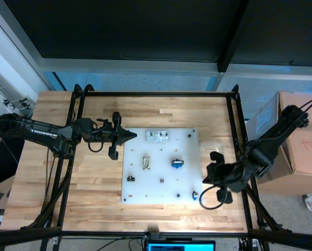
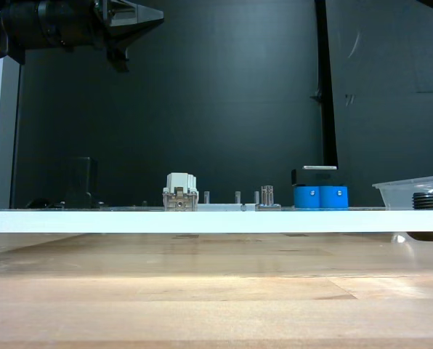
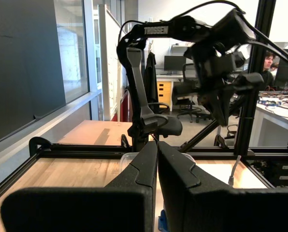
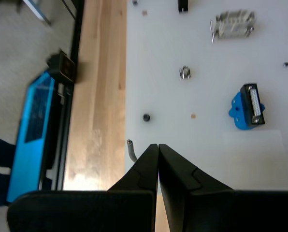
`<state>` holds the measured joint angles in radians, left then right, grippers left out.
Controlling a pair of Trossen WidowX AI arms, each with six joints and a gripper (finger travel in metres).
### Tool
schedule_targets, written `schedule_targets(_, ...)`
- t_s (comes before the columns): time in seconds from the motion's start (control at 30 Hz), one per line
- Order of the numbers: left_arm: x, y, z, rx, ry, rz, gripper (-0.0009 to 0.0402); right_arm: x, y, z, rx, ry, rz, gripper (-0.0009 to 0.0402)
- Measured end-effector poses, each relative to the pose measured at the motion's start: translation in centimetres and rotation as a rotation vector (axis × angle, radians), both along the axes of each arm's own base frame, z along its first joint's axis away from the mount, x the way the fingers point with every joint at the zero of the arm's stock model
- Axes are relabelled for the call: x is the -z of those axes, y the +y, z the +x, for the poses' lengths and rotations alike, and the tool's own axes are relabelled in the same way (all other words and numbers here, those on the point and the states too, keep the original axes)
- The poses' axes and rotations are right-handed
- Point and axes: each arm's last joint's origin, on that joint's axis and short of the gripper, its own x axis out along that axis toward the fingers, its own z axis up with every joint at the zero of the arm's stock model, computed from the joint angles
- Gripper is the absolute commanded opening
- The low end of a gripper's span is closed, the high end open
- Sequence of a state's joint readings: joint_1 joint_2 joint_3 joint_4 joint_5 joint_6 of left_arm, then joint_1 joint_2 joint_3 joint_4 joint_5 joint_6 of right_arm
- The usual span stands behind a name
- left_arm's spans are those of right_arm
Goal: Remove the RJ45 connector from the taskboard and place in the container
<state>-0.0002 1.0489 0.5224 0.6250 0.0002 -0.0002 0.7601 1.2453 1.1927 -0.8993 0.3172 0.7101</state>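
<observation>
The left pincer (image 1: 131,135), fingers pressed together on nothing, hovers over the far left edge of the board (image 1: 161,172). The right pincer (image 1: 204,179), also pressed together and empty, hangs beside the board's near right corner. There lies what seems to be the network plug (image 1: 195,195), too small to tell whether it is seated. A clear tub (image 2: 409,187) stands at the board's right edge.

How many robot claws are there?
2. The black left end effector, shut, hangs high over the white task board's left edge; the black right end effector, shut, is over its right edge.
</observation>
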Motion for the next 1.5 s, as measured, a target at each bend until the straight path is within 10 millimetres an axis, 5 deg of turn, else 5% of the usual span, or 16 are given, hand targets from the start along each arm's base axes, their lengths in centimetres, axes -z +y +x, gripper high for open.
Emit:
schedule_targets(0.33, 0.0, 0.0, 0.0, 0.000, 0.001, 0.000, 0.0000, 0.7, 3.3, 2.5, -0.028, 0.217, -0.130, 0.0016)
schedule_targets(0.8, 0.0, 0.0, 0.0, 0.000, 0.001, 0.000, 0.0000, 2.2, 4.5, 3.5, -0.047, 0.358, -0.185, 0.0172)
schedule_targets(1.5, 0.0, 0.0, 0.0, 0.000, 0.000, 0.000, 0.0000, 8.4, 4.5, 5.4, -0.029, 0.428, -0.158, 0.0204)
